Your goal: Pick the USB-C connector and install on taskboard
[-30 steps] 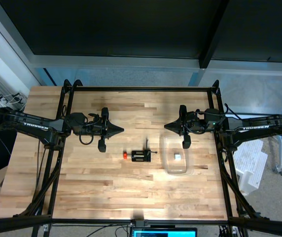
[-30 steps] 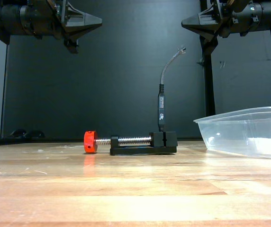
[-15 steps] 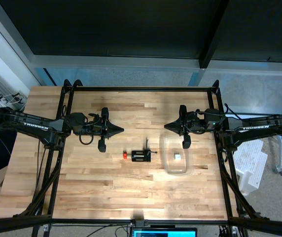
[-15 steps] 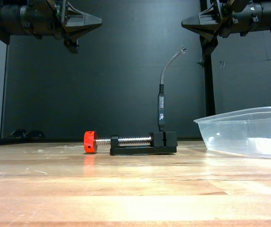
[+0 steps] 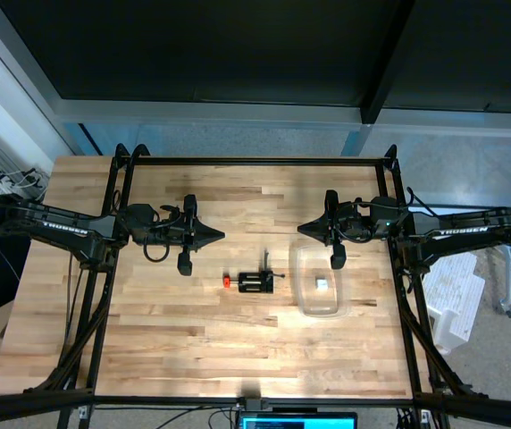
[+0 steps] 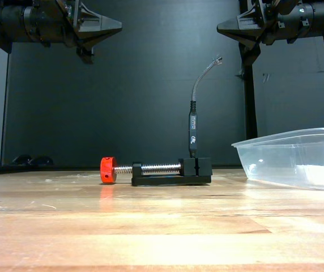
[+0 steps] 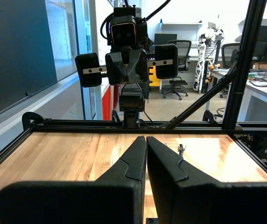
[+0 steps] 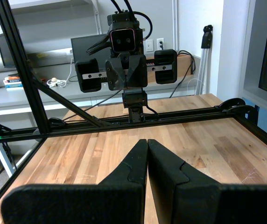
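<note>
Since both my claws hang high over the table w/ nothing in them, I read this as the end of the job rather than the start. My left claw (image 5: 221, 235) sits left of centre, tips pressed together, pointing right. My right claw (image 5: 302, 231) mirrors it on the right, tips also together, pointing left. Both wrist views confirm it: the fingers meet w/ no gap.

The taskboard (image 6: 170, 170) lies mid-table, between the claws and nearer than both, well below them. Its knob (image 6: 108, 169) is at the left end. The USB-C connector (image 6: 192, 133) stands upright out of the block's right end, and its cable curves up and to the right to a free tip. So, as far as I can judge, the plug is already seated. I can't see the socket itself, so how deep it sits I can't tell.

The tray (image 6: 286, 158) is right of the block, just apart from it, w/ a small white piece (image 5: 322, 283) inside. That's not my part.

Next move, IMO: none needed if the plug holds. If a check shows it loose, I'd have to open my right claw, drop beside the cable, take the black plug body and press straight down, w/o bending the cable or nudging the block toward the tray.
</note>
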